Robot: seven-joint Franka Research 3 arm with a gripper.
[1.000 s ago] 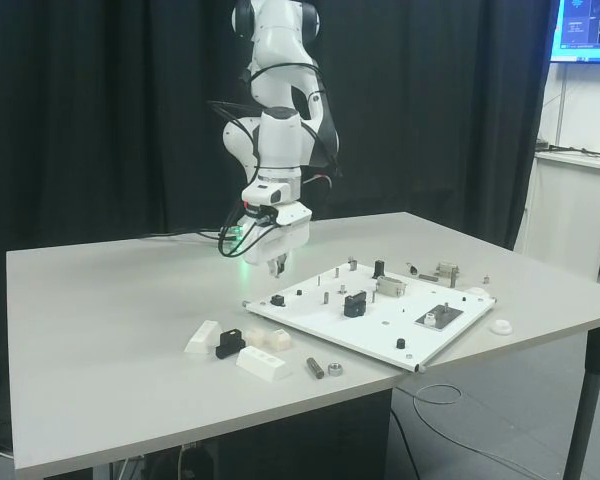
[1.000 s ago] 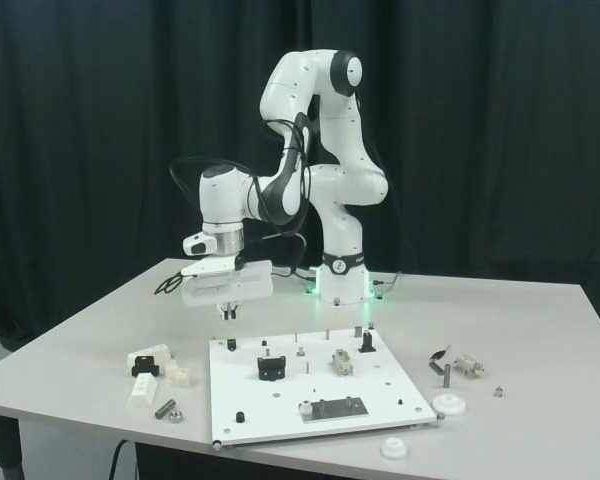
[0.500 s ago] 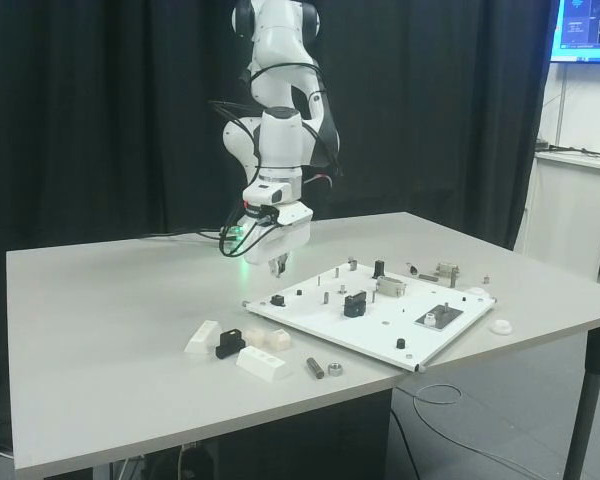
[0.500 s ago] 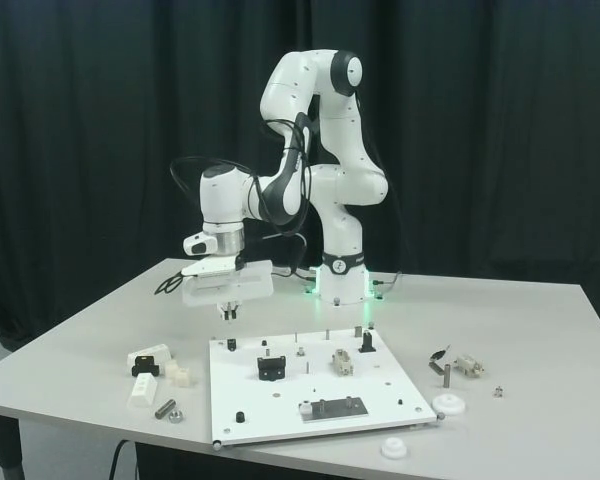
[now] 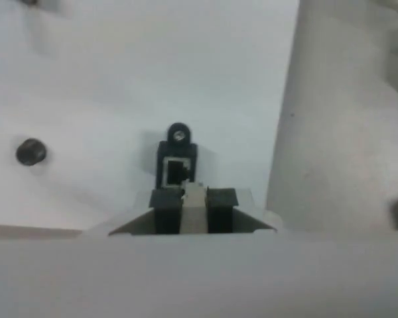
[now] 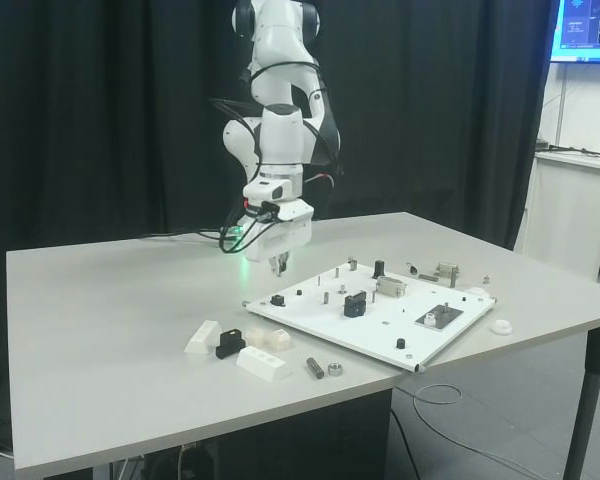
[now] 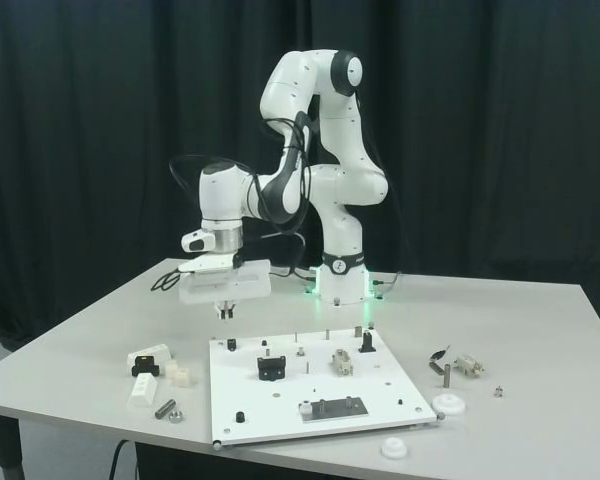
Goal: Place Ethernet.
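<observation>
In the wrist view my gripper (image 5: 194, 199) is shut on a small pale Ethernet plug (image 5: 194, 196), held between the two black fingers (image 5: 165, 200). Straight below it a black Ethernet socket (image 5: 178, 162) stands on the white board (image 5: 106, 79), with its opening facing up. In the first room view the gripper (image 6: 277, 265) hangs a little above the socket (image 6: 277, 299) at the board's near-left corner. The second room view shows the gripper (image 7: 225, 313) above the same socket (image 7: 231, 344). The plug is too small to make out in either room view.
A black stud (image 5: 31, 152) stands on the board near the socket. Other fixtures stand on the white board (image 6: 380, 335): a black block (image 6: 355, 303) and a grey plate (image 6: 438, 316). Loose white blocks (image 6: 202, 336) and a black piece (image 6: 228, 343) lie on the table beside the board.
The gripper has risen slightly above the board's corner, still holding the plug. Nothing else has moved.
</observation>
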